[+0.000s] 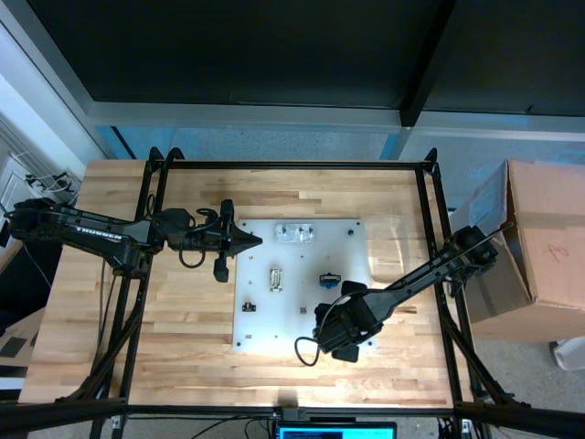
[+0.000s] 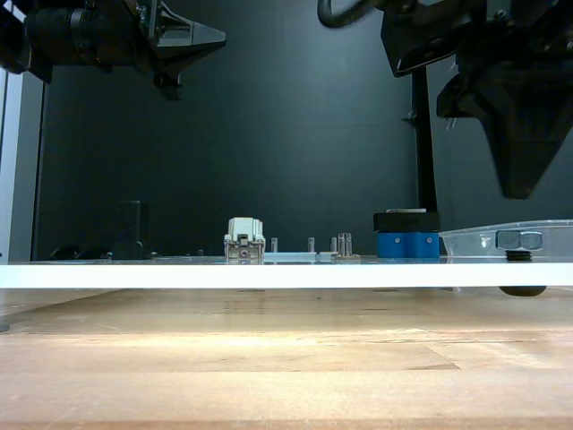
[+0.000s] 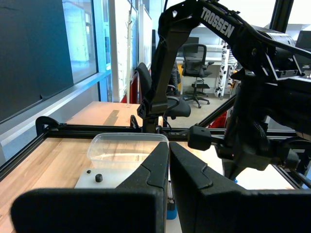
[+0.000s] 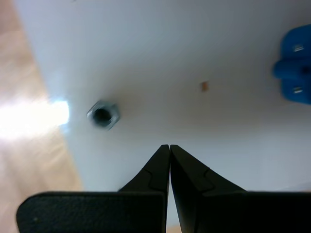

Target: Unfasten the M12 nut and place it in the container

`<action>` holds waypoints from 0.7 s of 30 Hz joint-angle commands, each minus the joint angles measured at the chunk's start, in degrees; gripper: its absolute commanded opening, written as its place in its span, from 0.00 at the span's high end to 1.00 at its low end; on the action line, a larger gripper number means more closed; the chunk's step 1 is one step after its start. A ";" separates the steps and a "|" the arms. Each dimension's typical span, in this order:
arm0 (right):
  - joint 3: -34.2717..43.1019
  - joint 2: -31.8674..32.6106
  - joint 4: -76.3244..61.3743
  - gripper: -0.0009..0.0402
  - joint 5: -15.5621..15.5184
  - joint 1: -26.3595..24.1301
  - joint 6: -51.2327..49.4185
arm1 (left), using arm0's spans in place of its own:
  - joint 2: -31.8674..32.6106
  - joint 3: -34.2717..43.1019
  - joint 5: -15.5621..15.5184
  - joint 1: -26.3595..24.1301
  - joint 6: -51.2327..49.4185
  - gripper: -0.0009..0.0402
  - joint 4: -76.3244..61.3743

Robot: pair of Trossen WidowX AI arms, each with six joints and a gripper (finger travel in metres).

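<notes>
Low view shows the silver hexagonal nut sitting atop its black ribbed stud on the smooth white board. Right gripper hangs above, apart from it, pinched closed and empty. Left gripper, likewise closed, hovers high by the board's far left edge.

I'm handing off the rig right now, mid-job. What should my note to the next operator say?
Left pincer: shut, empty, held high over the left edge of the board.
Right pincer: shut, empty, raised above the board's near right part, beside the M12 nut and not touching it.
Nut: on its stud, with ribs showing under it; not in the container.
Done: nut not yet off.
Left: unscrew the nut, lift it off, drop it in the container.
</notes>
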 commanded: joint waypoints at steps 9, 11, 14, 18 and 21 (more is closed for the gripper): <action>-0.28 1.44 7.67 0.98 -10.93 0.15 -8.28 | 0.00 0.02 0.00 0.00 0.02 0.98 0.02; -0.52 2.32 9.11 0.98 -10.38 0.20 -8.26 | 0.00 0.02 0.00 0.00 0.02 0.98 0.00; -0.63 3.13 10.47 0.98 -10.43 0.24 -8.26 | 0.00 0.02 0.00 0.02 0.02 0.98 0.02; -0.72 3.85 11.04 0.98 -10.38 0.24 -8.24 | 0.00 0.02 0.00 0.00 0.02 0.98 0.00; -1.31 3.82 11.63 0.98 -10.23 0.24 -8.26 | 0.00 0.02 0.00 0.00 0.02 0.98 0.00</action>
